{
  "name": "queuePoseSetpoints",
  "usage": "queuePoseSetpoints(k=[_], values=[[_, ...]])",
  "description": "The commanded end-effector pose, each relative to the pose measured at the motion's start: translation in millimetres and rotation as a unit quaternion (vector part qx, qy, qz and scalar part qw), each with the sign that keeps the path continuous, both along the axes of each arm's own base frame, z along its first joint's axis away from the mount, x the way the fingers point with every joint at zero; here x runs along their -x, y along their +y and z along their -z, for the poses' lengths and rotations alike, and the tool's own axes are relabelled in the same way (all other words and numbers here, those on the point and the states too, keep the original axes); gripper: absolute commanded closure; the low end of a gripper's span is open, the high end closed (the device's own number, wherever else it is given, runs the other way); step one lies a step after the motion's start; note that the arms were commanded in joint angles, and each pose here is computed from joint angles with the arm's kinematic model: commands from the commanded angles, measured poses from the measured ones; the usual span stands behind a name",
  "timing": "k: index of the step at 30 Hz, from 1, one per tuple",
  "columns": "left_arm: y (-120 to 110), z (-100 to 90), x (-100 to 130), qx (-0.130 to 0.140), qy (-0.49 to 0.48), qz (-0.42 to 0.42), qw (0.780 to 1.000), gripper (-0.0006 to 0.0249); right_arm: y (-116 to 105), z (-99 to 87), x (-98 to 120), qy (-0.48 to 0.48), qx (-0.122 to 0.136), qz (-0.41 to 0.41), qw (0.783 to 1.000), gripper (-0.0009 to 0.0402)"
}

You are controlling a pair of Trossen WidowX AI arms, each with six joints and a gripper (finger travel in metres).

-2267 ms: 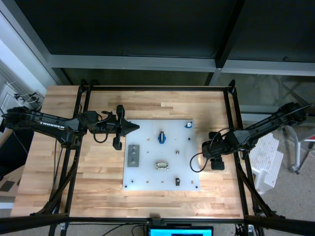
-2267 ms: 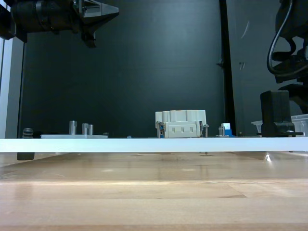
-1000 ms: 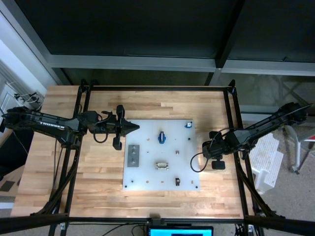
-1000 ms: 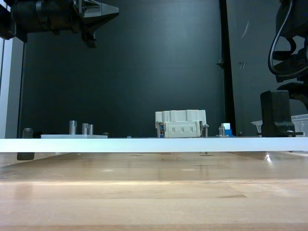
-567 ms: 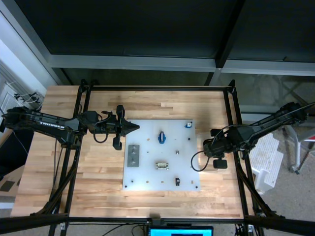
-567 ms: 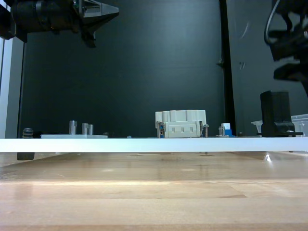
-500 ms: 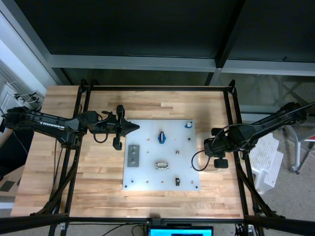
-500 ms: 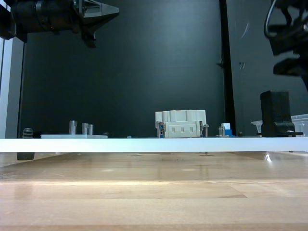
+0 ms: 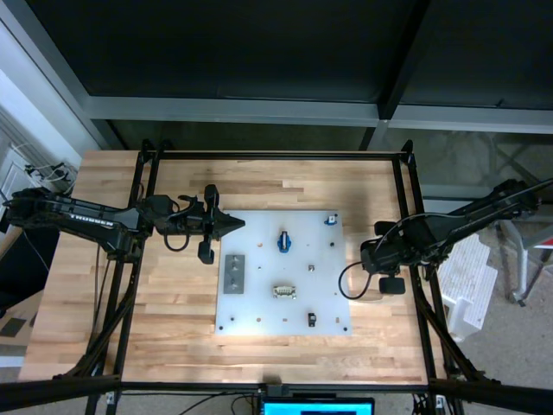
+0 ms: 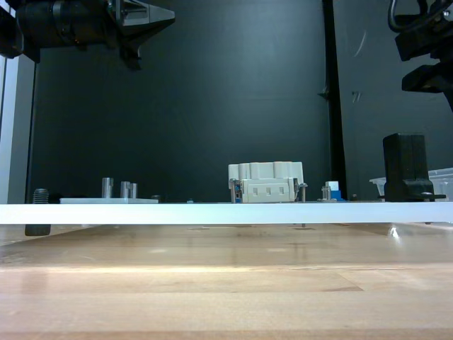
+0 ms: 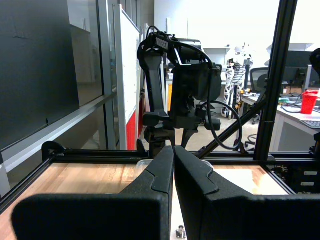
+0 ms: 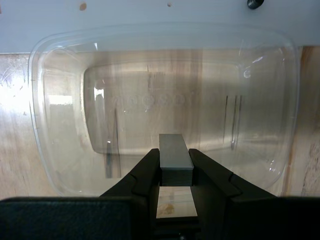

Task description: Pick the 16mm bar and install on taskboard

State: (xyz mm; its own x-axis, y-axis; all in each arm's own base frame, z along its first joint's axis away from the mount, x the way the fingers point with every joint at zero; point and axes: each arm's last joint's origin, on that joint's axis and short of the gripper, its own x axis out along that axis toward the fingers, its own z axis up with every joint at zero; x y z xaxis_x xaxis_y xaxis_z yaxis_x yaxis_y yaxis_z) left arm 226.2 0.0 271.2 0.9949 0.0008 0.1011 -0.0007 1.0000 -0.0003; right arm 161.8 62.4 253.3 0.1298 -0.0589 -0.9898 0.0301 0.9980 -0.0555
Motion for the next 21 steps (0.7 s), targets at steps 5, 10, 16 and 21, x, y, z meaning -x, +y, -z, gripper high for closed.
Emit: queuePoseSetpoints(k=[5, 10, 16, 21], values=[[0.1, -0.1, -0.1, 0.000, 0.000, 0.000, 1.000, 0.0243, 14.0, 0.6, -16.1, 0.005, 0.000, 0.008, 1.000, 0.0375], [0.0, -0.1, -0.1, 0.000, 0.000, 0.000, 1.000, 0.0243, 26.3, 0.7, -30.4, 0.001, -0.004, 0.013, 1.000, 0.0375], [0.1, -0.1, -0.1, 0.000, 0.000, 0.000, 1.000, 0.0243, 43.6, 0.1, -43.1, 0.001, -0.006, 0.017, 1.000, 0.0375], [0.1, -0.1, -0.1, 0.000, 0.000, 0.000, 1.000, 0.0243, 59.2, 1.1, -52.6, 0.004, -0.007, 0.022, 1.000, 0.0375]])
